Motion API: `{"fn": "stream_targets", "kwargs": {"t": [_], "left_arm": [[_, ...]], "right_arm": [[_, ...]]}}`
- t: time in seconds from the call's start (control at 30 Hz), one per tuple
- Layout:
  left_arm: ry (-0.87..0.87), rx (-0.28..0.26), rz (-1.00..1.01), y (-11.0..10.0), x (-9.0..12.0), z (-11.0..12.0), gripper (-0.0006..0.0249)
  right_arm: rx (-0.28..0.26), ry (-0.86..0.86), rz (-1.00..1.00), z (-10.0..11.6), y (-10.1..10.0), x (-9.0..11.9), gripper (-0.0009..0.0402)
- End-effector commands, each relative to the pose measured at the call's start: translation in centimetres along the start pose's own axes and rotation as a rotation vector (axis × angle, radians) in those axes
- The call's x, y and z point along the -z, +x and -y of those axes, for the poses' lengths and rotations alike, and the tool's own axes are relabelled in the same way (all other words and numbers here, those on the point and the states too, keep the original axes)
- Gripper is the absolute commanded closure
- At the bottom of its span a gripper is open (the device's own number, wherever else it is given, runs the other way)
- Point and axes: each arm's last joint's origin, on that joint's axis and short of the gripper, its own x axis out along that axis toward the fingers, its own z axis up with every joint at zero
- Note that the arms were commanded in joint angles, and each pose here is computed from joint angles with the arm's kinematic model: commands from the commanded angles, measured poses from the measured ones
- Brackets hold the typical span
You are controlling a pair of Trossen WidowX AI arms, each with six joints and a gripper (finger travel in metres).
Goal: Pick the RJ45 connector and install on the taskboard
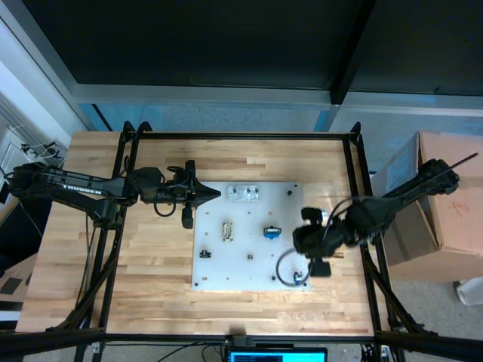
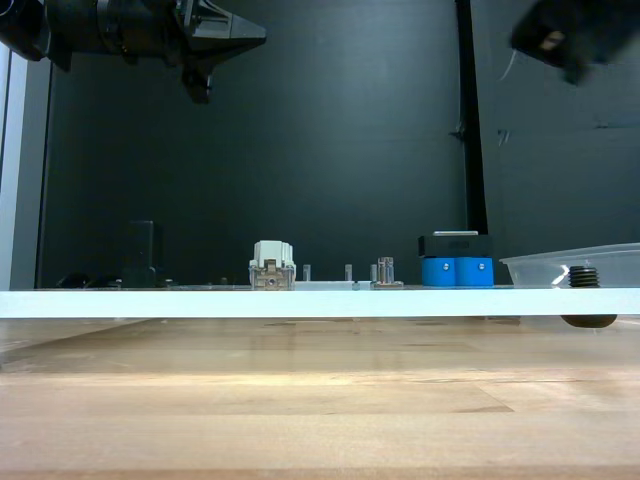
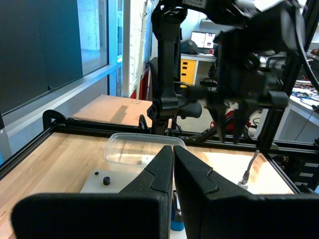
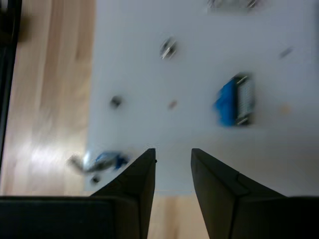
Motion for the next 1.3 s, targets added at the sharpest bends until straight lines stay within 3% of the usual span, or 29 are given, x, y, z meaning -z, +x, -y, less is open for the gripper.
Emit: {"fn": "stream_targets", "kwargs": {"t": [0.03,0.2,0.33,0.5,0.67,0.93,1.3], "left_arm": [[0.0,0.0,0.0,0.0,0.0,0.0,0.0242],[0.0,0.0,0.0,0.0,0.0,0.0,0.0242],[0.0,0.0,0.0,0.0,0.0,0.0,0.0242],[0.0,0.0,0.0,0.0,0.0,0.0,0.0242],[0.0,0.0,0.0,0.0,0.0,0.0,0.0242],[0.0,0.0,0.0,0.0,0.0,0.0,0.0242],[0.0,0.0,0.0,0.0,0.0,0.0,0.0242]], "right_arm": [[0.006,0.029,0.115,2.1,-1.0,-0.9,0.0333],[0.042,0.063,0.302,5.7,-1.7,-1.3,0.0394],[0.056,0.081,0.459,8.1,-2.1,-1.2,0.0389],[0.027,0.087,0.681,9.9,-2.1,-1.1,0.0394],[-0.002,0.09,0.858,10.9,-1.4,-0.6,0.0394],[0.019,0.1,1.041,12.0,0.3,0.6,0.0394],[0.0,0.081,1.085,12.0,2.1,2.1,0.0394]]}}
